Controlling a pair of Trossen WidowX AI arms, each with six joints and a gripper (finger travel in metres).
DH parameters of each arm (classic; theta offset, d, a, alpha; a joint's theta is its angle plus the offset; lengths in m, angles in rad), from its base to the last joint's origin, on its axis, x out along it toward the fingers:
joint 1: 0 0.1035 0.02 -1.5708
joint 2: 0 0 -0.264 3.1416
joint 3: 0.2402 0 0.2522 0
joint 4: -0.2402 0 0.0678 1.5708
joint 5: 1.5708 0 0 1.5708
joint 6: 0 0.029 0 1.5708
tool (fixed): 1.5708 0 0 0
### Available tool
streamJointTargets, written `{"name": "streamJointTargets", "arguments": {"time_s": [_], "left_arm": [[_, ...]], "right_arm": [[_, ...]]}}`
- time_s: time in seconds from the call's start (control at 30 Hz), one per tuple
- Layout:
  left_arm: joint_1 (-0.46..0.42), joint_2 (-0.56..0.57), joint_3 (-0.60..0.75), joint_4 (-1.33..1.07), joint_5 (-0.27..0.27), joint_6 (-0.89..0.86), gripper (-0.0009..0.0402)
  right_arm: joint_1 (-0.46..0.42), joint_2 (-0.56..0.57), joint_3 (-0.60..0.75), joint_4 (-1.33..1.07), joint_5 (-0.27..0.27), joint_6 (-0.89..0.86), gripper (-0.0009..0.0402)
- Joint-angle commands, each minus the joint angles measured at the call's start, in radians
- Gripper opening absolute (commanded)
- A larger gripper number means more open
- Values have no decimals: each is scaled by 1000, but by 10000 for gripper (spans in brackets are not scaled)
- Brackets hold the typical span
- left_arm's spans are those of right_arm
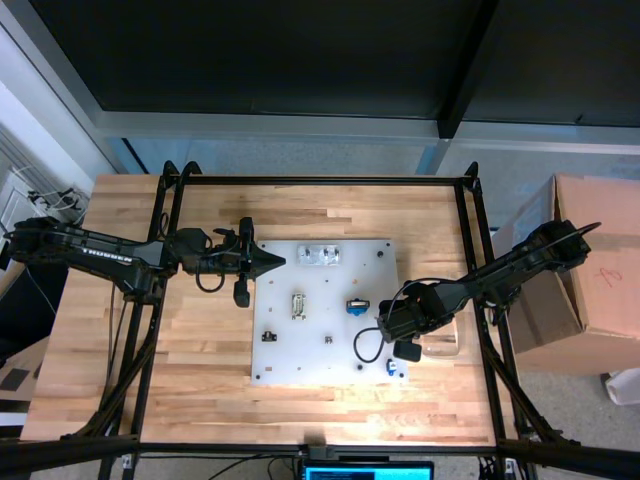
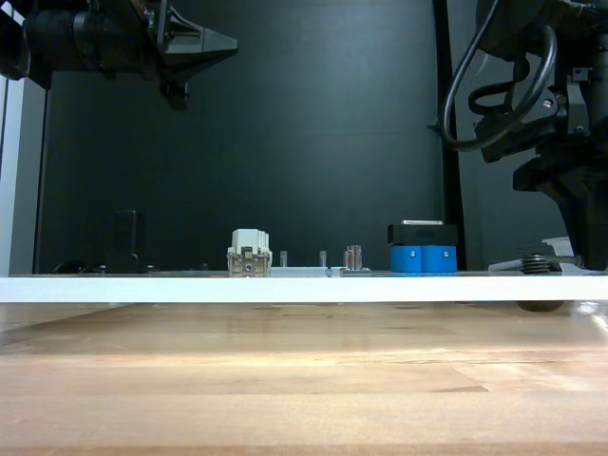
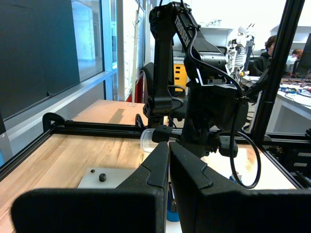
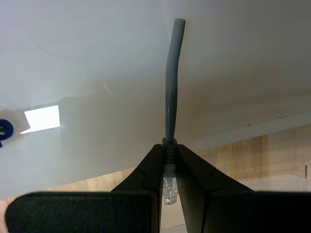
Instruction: Remove the RJ45 connector from the taskboard and place in the container
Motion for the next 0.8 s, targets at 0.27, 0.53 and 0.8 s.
{"name": "streamJointTargets", "arguments": {"time_s": [0.27,0.53,0.8], "left_arm": [[0,0,0,0,0,0,0],[0,0,0,0,0,0,0],[0,0,0,0,0,0,0]], "right_arm": [[0,-92,51,-21,13,25,0],[1,-211,84,-162,60,85,0],[11,-300,63,-309,24,122,0]]}}
